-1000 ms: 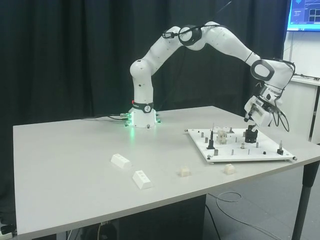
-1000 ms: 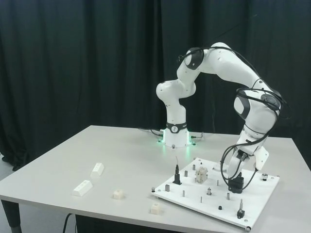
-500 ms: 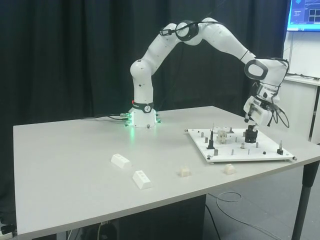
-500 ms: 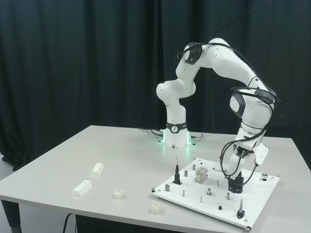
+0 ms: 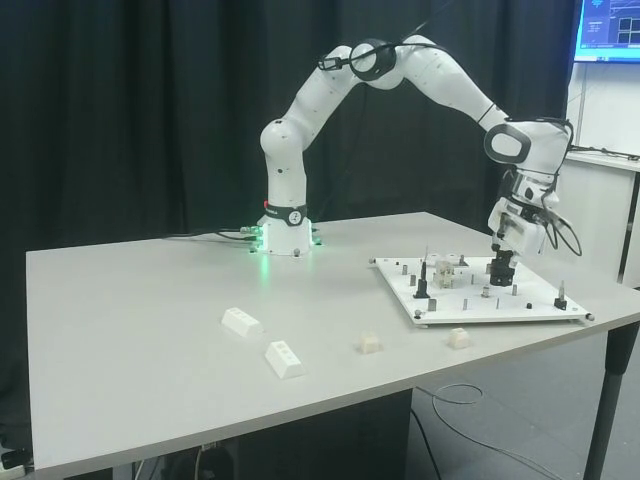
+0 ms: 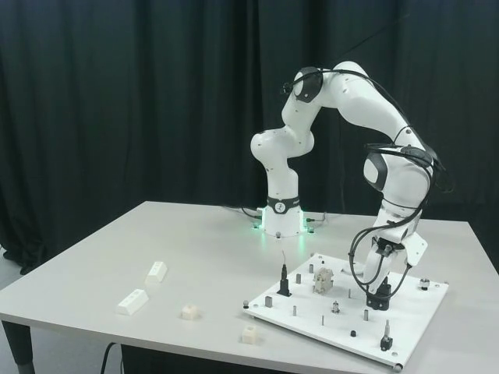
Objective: Remove D-SUB.
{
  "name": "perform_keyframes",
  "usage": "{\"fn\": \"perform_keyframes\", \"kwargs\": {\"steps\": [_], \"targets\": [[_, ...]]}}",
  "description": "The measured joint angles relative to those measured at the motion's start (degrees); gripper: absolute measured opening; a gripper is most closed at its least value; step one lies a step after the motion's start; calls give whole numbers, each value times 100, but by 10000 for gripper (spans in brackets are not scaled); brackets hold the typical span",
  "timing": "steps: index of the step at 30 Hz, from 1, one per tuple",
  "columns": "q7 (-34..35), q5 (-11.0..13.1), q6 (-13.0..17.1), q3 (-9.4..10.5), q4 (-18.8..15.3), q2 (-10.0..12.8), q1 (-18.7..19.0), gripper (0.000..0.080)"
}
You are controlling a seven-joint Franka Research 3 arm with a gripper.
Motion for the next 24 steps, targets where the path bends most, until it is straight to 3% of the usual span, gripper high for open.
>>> {"fn": "perform_keyframes", "kwargs": {"steps": [13,14,15,16,21,22,24], "targets": [[-75,11,34,0,-16,-8,-6,800],[-78,12,34,0,-16,-10,-6,707],[-78,14,34,0,-16,-12,-6,707],[-79,16,34,0,-16,-14,-6,565],[-79,33,32,0,-16,-23,-5,565],[-79,35,32,0,-16,-25,-5,385],[-79,37,31,0,-16,-28,-6,385]]}}
